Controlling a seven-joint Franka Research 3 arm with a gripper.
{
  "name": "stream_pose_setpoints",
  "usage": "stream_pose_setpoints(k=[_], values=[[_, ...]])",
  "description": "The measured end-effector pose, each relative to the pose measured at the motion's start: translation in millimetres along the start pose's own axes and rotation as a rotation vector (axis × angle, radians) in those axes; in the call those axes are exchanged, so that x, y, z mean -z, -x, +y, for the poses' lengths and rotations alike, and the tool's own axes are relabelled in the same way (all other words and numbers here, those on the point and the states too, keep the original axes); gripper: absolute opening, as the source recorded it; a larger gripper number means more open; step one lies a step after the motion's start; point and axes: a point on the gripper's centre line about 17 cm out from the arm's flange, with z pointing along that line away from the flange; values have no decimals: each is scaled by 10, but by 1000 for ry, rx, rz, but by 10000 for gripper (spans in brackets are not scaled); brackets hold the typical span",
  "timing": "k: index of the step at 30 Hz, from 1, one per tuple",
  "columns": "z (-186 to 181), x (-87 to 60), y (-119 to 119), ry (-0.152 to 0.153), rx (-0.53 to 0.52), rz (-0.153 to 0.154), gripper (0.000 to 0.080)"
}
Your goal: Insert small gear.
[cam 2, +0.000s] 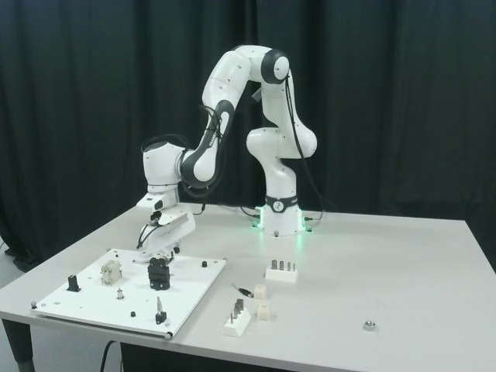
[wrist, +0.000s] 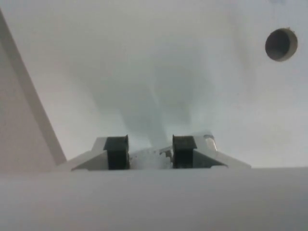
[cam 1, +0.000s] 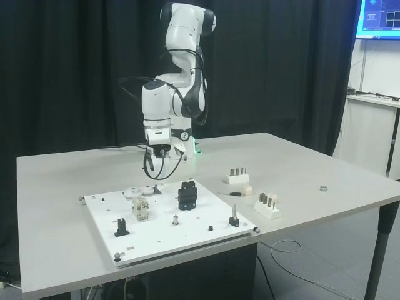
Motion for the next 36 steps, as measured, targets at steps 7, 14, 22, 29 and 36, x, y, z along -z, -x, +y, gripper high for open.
stream_pose_setpoints(k=[7, 14, 22, 29, 36], values=[[1, -1, -1, 1, 0, -1, 191], [-1, 4, -2, 2, 0, 0, 191], [-8, 26, -2, 2, -3, 4, 191], [-12, 59, 6, 4, -8, 9, 191], [-13, 65, 15, 5, -9, 9, 191]])
